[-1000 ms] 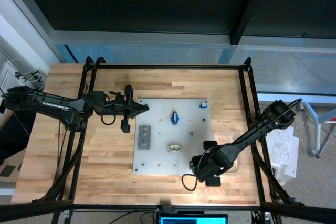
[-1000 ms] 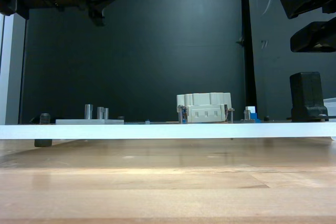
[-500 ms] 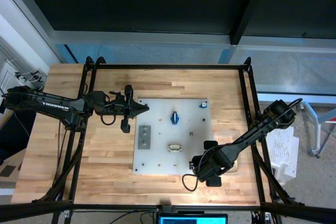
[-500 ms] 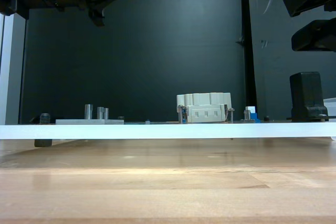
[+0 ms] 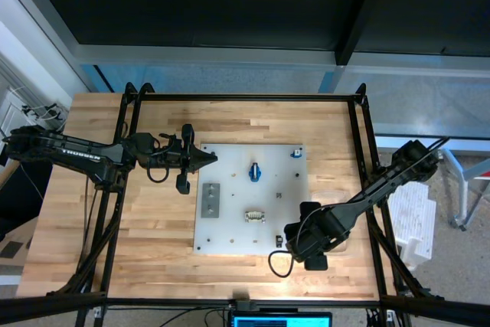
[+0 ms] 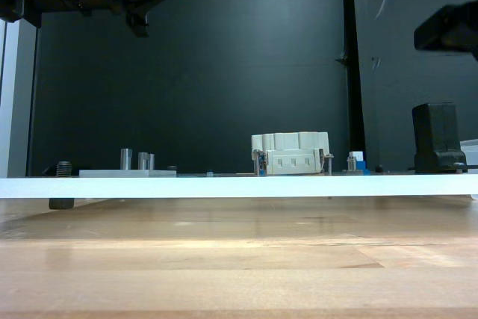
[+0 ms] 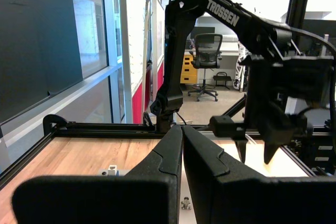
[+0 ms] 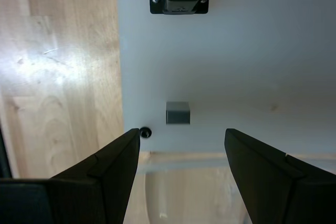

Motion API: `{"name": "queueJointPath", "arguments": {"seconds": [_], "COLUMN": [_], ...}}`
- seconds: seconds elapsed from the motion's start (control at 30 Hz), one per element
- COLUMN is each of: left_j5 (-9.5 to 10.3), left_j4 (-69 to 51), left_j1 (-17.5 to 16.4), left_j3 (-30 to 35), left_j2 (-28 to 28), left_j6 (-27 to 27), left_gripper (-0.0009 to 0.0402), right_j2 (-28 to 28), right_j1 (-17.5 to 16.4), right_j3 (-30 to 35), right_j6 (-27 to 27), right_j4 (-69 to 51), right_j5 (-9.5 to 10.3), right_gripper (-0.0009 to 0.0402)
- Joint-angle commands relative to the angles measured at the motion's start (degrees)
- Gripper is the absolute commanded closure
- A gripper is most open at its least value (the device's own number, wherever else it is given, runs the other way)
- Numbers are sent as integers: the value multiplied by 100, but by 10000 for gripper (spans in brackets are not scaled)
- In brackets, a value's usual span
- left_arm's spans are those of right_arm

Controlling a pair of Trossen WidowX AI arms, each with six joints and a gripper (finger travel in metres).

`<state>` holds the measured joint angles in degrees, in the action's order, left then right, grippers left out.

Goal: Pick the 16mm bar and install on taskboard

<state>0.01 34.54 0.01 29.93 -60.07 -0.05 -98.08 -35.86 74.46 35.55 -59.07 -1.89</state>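
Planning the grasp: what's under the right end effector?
The open right end effector hovers over the white square taskboard's near right corner; a tiny grey metal bar lies uncovered beneath. The fingers hide what lies under them. The shut left end effector hangs over the far left corner.

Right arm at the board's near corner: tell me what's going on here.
The right gripper hovers with jaws open above a small grey metal bar, which lies near the corner of the large flat white square taskboard. Nothing is held yet. The left gripper, jaws shut, hangs parked above the board's far left corner.
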Motion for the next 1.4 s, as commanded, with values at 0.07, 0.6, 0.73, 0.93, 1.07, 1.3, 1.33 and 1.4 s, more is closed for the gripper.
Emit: {"name": "queueJointPath", "arguments": {"seconds": [0.07, 0.6, 0.73, 0.93, 1.07, 1.3, 1.33, 1.4], "left_j5": [0, 0, 0, 0, 0, 0, 0, 0], "left_j4": [0, 0, 0, 0, 0, 2, 0, 0], "left_j1": [0, -2, 0, -2, 0, 0, -2, -2], "left_j3": [2, 2, 2, 2, 2, 2, 2, 2], "left_j2": [-2, -2, -2, -2, -2, -2, -2, -2], "left_j6": [0, 0, 0, 0, 0, 0, 0, 0], "left_gripper": [393, 393, 393, 393, 393, 393, 393, 393], "right_j2": [138, 289, 407, 619, 767, 975, 994, 1016], "right_j1": [2, 28, 273, 885, 1335, 2068, 2173, 2378], "right_j3": [188, 358, 356, 330, 330, 330, 330, 332], "right_j6": [4, 0, -4, -409, -782, -1412, -1537, -1775], "right_j4": [-361, -444, -413, -334, -177, 74, 105, 199], "right_j5": [-4, -2, -9, -39, -210, -216, -214, -216], "right_gripper": [174, 174, 177, 214, 245, 323, 337, 369]}}
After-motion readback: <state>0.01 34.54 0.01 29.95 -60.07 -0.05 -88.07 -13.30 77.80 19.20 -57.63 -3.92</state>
